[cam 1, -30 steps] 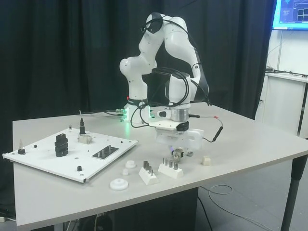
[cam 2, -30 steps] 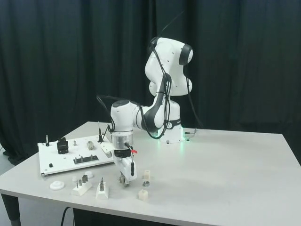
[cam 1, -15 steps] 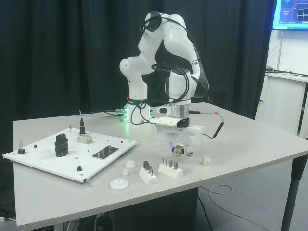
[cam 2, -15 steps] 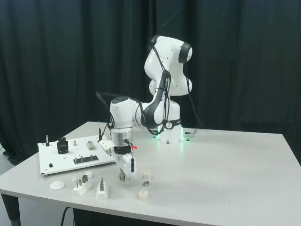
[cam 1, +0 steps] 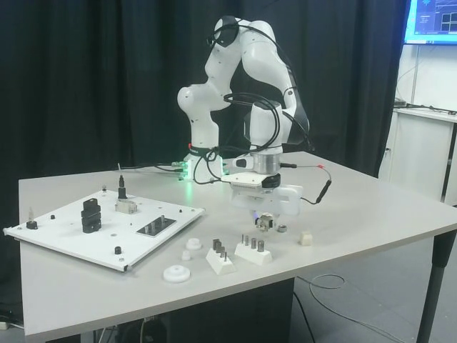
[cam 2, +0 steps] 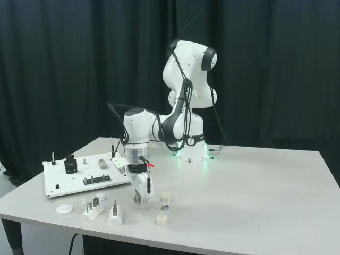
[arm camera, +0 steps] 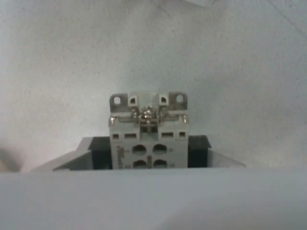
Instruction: Insert waterproof.
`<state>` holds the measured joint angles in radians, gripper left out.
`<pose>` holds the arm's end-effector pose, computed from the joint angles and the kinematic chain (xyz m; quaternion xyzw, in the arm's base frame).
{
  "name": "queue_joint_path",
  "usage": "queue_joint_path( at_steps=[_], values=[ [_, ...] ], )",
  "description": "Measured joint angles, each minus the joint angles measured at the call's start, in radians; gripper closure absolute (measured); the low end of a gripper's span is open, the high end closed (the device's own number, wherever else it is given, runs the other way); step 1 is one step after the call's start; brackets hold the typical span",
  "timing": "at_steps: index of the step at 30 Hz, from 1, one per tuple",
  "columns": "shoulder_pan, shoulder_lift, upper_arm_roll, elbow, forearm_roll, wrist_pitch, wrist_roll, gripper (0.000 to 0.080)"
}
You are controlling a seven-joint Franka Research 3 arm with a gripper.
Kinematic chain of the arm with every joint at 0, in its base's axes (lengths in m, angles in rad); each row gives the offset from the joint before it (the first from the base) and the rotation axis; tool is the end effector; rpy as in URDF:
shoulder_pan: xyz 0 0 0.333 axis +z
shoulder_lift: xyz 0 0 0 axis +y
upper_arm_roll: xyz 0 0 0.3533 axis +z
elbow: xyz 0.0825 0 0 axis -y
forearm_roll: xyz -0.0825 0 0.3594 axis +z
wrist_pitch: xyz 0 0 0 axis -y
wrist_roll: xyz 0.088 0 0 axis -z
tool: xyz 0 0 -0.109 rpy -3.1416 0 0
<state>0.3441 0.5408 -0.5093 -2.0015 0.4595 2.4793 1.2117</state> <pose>0.6042 -0.0806 0.2663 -0.6696 0.7423 -0.0092 0.0237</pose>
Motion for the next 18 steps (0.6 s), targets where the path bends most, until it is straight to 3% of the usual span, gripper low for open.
queue_joint_path(
  at_steps=[13, 18],
  values=[
    [0.000, -0.001, -0.008, 0.003, -0.002, 0.000, 0.000, 0.0488],
    [-0.001, -0.001, -0.016, 0.010, -0.022, 0.000, 0.000, 0.0488]
  ],
)
